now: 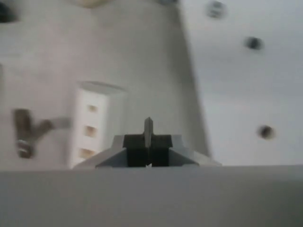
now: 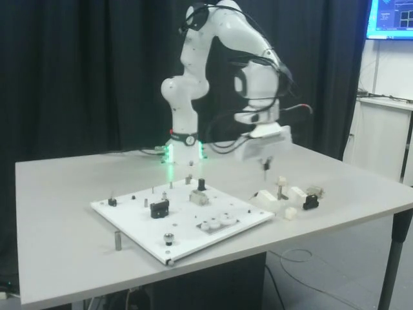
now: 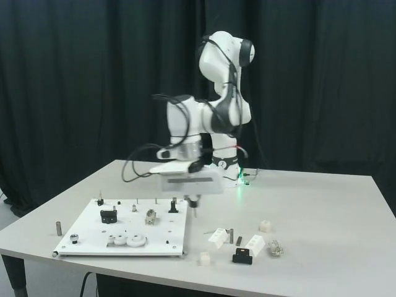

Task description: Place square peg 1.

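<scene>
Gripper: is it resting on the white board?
No: in the first room view the gripper, shut on a peg, hangs clear above the grey table.

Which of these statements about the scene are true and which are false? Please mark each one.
1. The gripper holds a thin peg above the table. True.
2. The gripper hangs between the white board and the white block. True.
3. The peg is already seated in the board. False: it is in the air, clamped between the fingers.
4. The arm's base shows green light. True.
5. The white board lies on the floor. False: it lies on the grey table.
</scene>
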### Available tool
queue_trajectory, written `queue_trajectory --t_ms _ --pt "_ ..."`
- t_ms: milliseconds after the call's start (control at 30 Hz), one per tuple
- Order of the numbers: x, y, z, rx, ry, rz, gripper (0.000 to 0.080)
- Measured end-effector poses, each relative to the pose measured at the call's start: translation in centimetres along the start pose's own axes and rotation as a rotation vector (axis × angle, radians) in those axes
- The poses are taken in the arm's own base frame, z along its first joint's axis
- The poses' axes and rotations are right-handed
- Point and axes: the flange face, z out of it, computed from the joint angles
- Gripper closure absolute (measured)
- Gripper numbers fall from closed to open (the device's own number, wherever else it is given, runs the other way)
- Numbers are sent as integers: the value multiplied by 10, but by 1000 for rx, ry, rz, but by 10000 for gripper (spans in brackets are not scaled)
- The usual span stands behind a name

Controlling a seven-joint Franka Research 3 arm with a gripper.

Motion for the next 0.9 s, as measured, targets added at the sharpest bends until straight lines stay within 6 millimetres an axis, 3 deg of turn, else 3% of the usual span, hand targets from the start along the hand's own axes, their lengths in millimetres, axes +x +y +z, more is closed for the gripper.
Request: queue_trajectory --t_ms 200,433,900 --pt "-30 -42 15 17 47 -30 783" --pt "-48 -75 36 6 80 -22 783" --pt "-55 -104 59 -40 83 6 783"
